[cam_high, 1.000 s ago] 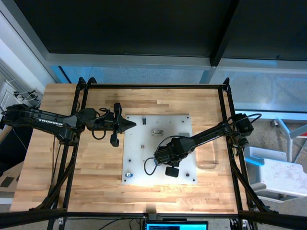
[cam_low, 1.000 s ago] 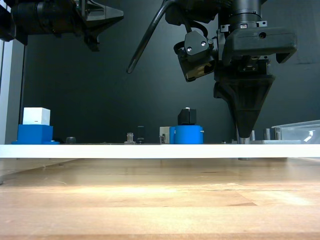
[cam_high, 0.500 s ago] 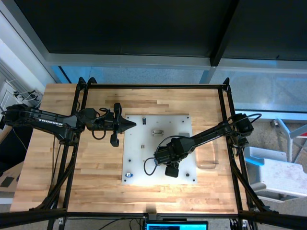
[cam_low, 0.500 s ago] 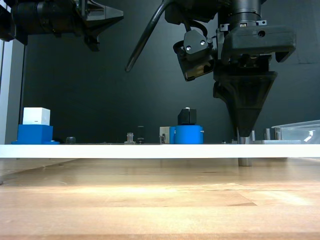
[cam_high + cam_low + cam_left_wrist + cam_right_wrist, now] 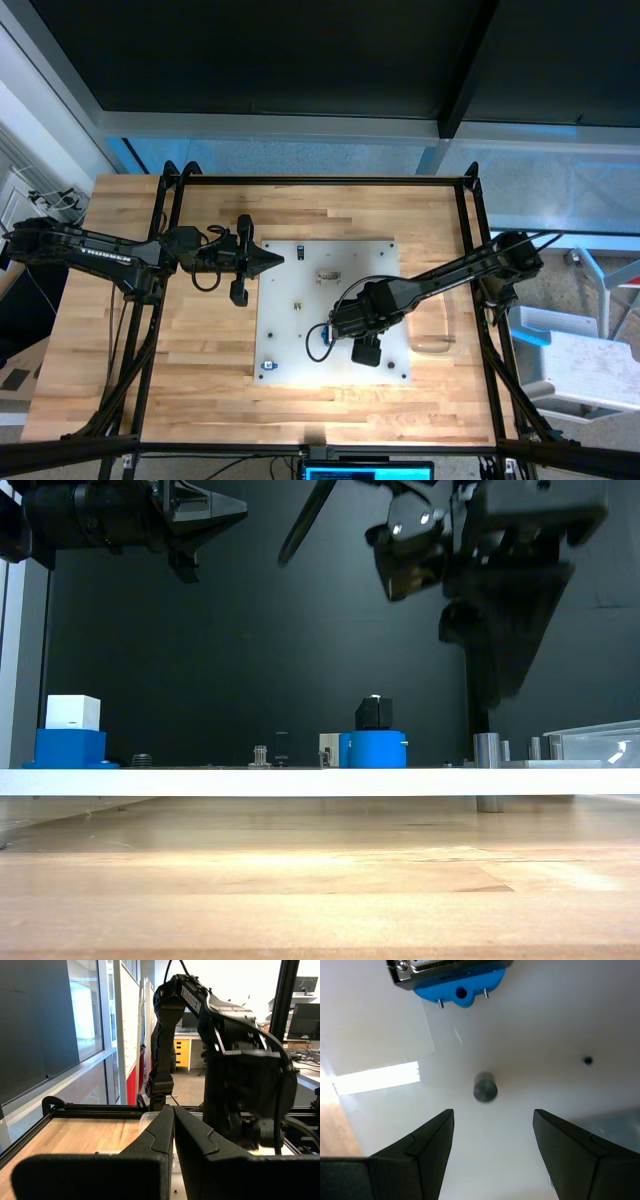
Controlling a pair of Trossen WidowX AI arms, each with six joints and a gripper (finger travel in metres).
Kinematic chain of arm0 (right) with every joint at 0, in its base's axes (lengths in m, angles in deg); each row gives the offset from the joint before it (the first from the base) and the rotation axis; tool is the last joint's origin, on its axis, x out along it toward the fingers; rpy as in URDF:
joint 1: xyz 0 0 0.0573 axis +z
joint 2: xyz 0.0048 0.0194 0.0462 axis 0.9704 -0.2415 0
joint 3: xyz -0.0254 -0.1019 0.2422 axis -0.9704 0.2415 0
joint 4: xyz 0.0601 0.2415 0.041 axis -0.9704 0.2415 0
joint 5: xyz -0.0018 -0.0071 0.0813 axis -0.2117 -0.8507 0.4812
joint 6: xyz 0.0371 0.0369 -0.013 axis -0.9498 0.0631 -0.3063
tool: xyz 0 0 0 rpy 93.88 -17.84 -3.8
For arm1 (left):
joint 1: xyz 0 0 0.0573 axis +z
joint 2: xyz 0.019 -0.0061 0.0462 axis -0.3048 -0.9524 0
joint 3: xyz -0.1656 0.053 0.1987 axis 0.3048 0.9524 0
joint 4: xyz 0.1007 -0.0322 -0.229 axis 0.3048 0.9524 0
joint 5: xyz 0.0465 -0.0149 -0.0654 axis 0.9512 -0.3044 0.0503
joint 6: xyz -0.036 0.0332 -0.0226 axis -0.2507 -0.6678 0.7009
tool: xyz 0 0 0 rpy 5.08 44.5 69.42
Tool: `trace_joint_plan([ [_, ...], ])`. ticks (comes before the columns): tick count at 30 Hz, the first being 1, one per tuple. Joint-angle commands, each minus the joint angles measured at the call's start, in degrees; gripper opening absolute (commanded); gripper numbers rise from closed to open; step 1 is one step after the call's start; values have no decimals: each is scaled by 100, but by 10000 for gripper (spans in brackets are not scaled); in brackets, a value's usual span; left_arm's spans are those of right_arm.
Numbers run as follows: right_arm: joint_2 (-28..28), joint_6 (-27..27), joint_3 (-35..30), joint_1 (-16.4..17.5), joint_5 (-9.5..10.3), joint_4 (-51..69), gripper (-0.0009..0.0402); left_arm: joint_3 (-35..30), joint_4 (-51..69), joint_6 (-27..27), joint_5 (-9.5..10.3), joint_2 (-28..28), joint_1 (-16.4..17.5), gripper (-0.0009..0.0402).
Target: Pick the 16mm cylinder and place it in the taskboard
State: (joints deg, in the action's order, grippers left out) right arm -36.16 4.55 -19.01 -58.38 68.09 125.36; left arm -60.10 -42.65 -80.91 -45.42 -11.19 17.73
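Note:
The 16mm cylinder (image 5: 485,1087) is a short grey metal peg standing upright in the white taskboard (image 5: 545,1020). In the low view the cylinder (image 5: 486,750) rises from the taskboard (image 5: 200,781) at its right part. My right gripper (image 5: 492,1155) hangs open above it, with the fingers apart and nothing between them. From table height the right gripper (image 5: 495,650) is well clear of the peg's top. In the high view it (image 5: 342,322) covers the cylinder over the taskboard (image 5: 300,300). My left gripper (image 5: 272,258) is shut and empty at the board's left edge, held high.
A clear plastic tray (image 5: 432,330) lies right of the board. Blue fittings (image 5: 376,750) and a blue block with a white cube (image 5: 72,732) stand on the board. A blue connector (image 5: 455,982) sits near the cylinder. The black frame (image 5: 470,260) borders the table.
My right gripper has let go of the cylinder and risen straight up from it. The cylinder stays standing in the board. The left arm has not moved.

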Motion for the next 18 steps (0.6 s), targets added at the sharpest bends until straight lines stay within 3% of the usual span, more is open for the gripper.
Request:
trace_joint_plan([
  [1,232,-4,2,2,-7,136,220,-2,0,-2,0,0,0,0],
  [18,1025,11,2,2,-7,483,220,-2,0,0,0,0,2,0],
])
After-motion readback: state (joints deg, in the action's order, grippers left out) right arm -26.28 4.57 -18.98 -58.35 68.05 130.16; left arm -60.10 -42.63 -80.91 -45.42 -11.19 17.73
